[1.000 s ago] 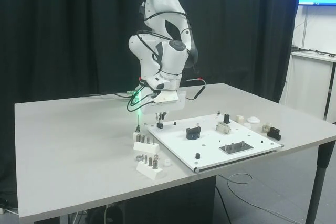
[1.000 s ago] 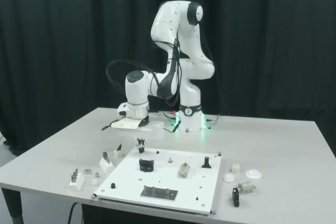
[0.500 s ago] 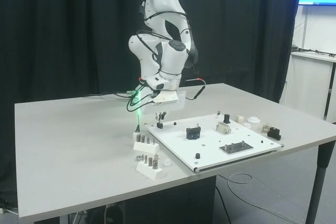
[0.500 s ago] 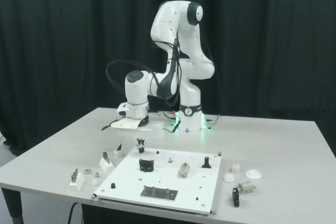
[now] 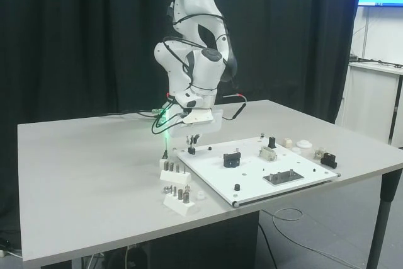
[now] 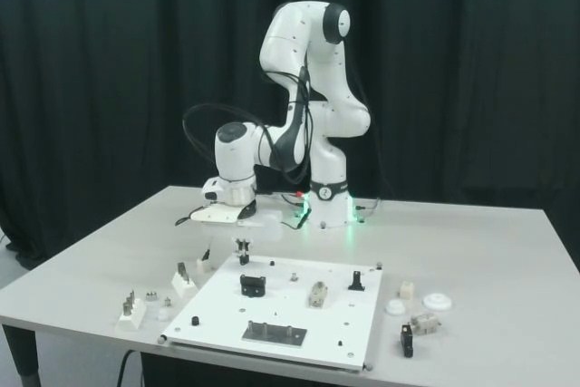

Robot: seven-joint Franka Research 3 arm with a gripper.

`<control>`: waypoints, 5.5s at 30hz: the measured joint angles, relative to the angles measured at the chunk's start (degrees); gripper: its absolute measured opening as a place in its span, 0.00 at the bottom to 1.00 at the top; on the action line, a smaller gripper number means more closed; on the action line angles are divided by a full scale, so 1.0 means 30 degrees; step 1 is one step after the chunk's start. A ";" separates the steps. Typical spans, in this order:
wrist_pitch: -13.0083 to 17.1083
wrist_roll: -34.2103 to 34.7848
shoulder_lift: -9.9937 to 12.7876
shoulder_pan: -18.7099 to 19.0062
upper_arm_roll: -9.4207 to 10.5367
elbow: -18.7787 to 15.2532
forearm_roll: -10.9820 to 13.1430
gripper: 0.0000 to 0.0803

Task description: Insert Ethernet.

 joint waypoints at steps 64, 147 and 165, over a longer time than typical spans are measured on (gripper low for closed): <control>0.1088 -0.0280 0.0073 0.0001 -0.0166 -0.0437 0.0815 0.09; 0.0160 -0.1223 -0.0880 0.0068 -0.0574 -0.0552 0.0950 0.46; 0.0206 -0.0955 -0.0898 0.0209 -0.0577 -0.0562 0.1063 0.09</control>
